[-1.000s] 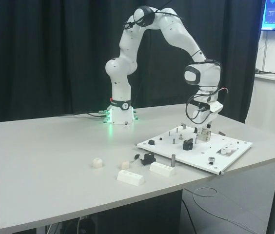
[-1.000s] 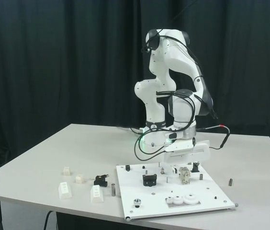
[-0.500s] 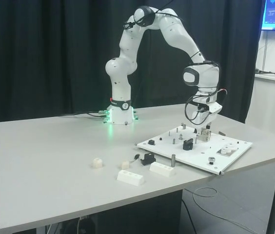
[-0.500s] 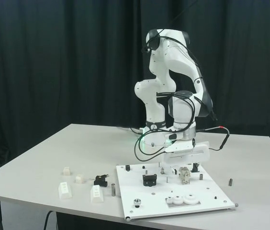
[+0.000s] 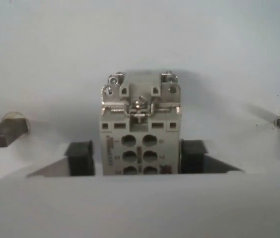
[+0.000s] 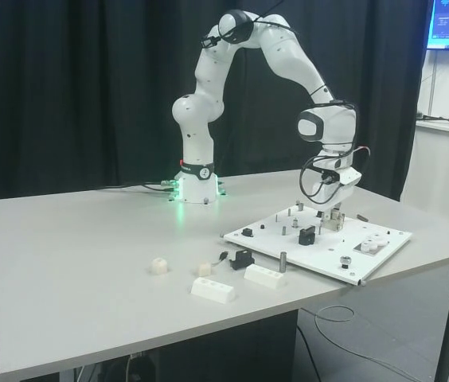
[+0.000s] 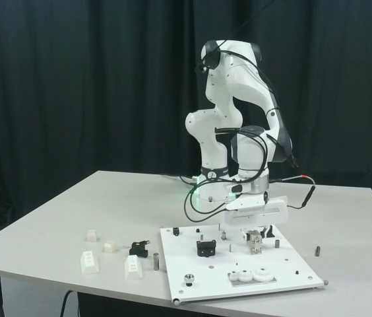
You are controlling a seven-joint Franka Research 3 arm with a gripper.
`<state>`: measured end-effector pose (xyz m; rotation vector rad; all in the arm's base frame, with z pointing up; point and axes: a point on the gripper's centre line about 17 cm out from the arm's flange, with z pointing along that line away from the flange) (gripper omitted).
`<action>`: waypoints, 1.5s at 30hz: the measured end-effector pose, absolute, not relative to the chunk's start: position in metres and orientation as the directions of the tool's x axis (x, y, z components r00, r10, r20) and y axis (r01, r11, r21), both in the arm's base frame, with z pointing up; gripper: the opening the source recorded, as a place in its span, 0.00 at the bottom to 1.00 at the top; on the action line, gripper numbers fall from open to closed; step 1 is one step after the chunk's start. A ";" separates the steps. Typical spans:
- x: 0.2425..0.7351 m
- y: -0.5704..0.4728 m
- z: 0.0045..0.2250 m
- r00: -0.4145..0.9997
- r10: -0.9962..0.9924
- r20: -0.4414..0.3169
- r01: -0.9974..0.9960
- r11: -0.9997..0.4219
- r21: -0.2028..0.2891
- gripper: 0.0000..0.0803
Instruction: Remove waterproof.
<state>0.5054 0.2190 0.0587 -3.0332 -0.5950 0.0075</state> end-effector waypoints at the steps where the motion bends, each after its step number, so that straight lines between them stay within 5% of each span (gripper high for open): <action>1: 0.506 0.218 0.059 0.926 0.377 0.006 0.377 -0.925 -0.050 0.59; 7: 0.507 0.217 0.059 0.926 0.377 0.006 0.377 -0.925 -0.048 0.59; 8: 0.507 0.217 0.059 0.926 0.377 0.006 0.377 -0.925 -0.048 0.39; 45: 0.506 0.217 0.061 0.927 0.375 0.004 0.375 -0.926 -0.050 0.39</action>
